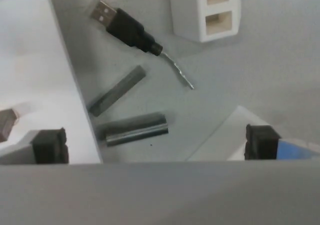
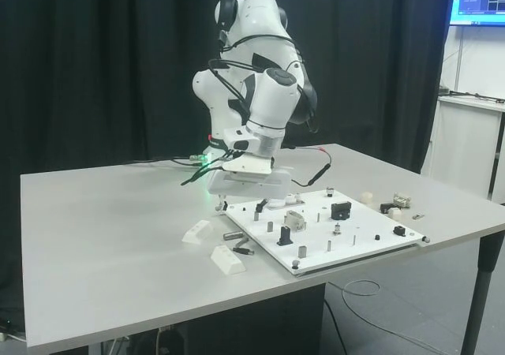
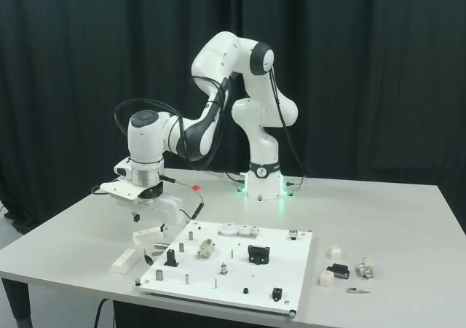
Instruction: Remove round peg 2.
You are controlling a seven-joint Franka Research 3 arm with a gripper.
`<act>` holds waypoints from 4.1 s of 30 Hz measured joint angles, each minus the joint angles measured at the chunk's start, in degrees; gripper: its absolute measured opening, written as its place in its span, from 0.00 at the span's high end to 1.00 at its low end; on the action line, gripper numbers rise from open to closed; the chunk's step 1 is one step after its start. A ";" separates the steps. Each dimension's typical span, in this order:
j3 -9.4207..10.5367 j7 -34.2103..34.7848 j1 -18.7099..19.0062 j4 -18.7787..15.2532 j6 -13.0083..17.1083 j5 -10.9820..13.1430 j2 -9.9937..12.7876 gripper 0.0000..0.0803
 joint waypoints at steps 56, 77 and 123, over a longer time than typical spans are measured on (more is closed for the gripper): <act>-0.12 -0.19 -0.08 -1.58 4.32 0.80 0.08 0.00; -0.12 -0.19 -0.56 -1.58 5.58 1.69 0.08 0.00; 6.02 1.51 4.54 8.91 13.96 11.31 6.55 0.00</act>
